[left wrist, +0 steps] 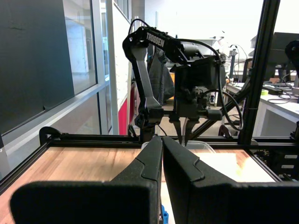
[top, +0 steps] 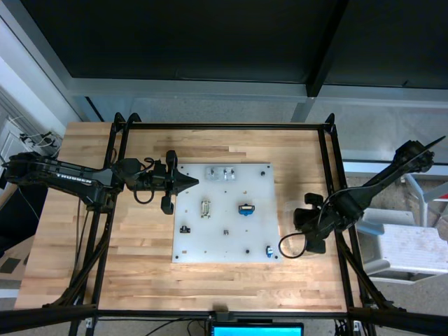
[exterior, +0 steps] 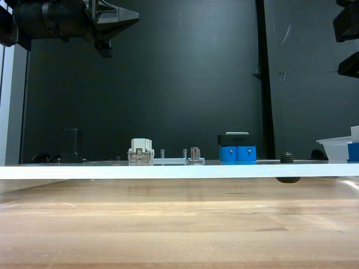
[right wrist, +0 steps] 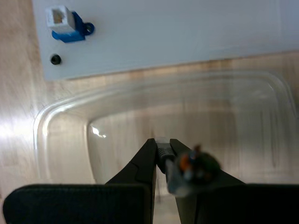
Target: Remove the rj45 connector and place it in the container
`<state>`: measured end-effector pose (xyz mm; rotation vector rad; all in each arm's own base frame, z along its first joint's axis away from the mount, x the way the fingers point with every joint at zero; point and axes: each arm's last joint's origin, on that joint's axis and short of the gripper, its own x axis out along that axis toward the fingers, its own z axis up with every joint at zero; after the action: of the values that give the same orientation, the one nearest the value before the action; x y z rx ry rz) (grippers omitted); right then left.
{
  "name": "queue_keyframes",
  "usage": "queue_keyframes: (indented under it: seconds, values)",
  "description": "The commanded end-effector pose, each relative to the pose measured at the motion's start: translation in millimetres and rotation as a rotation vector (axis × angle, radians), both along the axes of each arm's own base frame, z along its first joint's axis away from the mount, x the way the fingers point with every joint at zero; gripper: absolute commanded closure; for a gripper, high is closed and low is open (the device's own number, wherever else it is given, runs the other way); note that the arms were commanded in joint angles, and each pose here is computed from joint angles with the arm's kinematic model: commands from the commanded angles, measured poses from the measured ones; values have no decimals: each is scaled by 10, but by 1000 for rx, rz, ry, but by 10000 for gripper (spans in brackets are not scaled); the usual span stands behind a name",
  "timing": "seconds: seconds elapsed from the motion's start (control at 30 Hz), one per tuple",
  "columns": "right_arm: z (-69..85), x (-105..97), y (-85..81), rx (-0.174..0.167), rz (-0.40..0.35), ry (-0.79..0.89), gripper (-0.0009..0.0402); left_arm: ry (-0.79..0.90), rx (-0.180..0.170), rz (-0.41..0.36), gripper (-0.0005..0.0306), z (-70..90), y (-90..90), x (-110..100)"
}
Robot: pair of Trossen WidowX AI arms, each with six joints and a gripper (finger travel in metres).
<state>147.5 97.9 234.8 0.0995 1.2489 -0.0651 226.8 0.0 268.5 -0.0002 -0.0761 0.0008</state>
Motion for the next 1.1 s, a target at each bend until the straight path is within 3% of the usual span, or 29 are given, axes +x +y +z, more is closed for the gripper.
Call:
queue_keyframes:
  seconds: [0.03, 0.6, 1.1]
  values:
    - [-1, -56, -33, -10, 0, 16, 393, 0, 0, 0, 300, 1, 1, 0]
    - [-37, -106, -44, 9, 10, 49, 385, 0, 0, 0, 300, 1, 1, 0]
    - [-47, -145, -68, -6, -4, 95, 237, 0, 0, 0, 300, 1, 1, 0]
